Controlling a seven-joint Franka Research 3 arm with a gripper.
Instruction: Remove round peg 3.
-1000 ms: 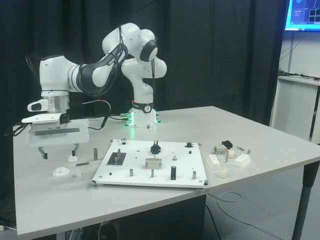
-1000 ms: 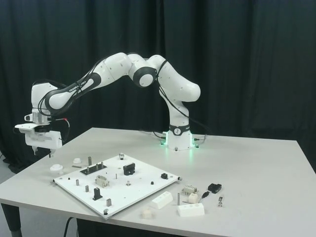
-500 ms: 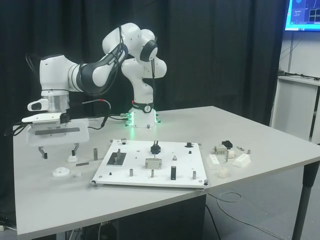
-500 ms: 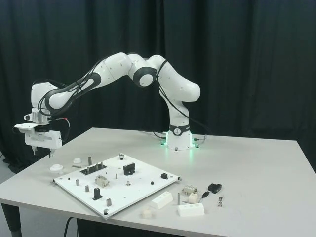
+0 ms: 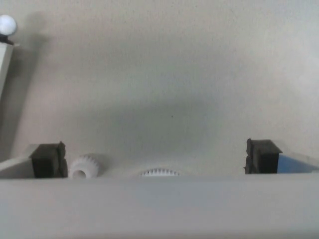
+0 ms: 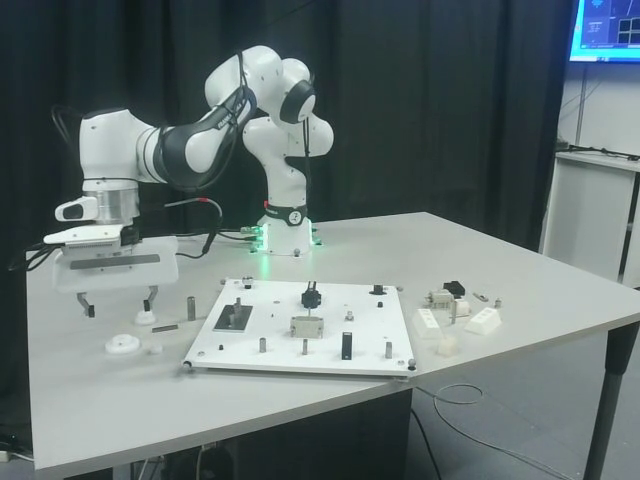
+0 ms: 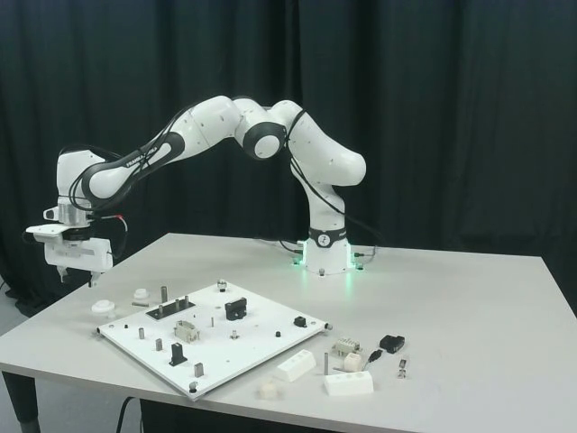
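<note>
Black curtain behind, grey table [image 6: 480,260]: my gripper [image 6: 118,301] hangs empty, jaws wide apart, over bare tabletop beside two white gears [image 5: 83,167], well off the white board [image 6: 330,345]; which board peg is number 3 I can't tell, so next I travel over.

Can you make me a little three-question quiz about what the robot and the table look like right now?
1. True or false: the gripper hangs over the white board.
2. What is the gripper holding? A) a peg B) a gear C) nothing
3. Fill in: on the grey table beside the board lie two white ____ , one large and one small.

Key
1. False. It hangs over the bare table, off to the side of the board.
2. C. The jaws stand wide apart with nothing between them.
3. Gears.
</note>
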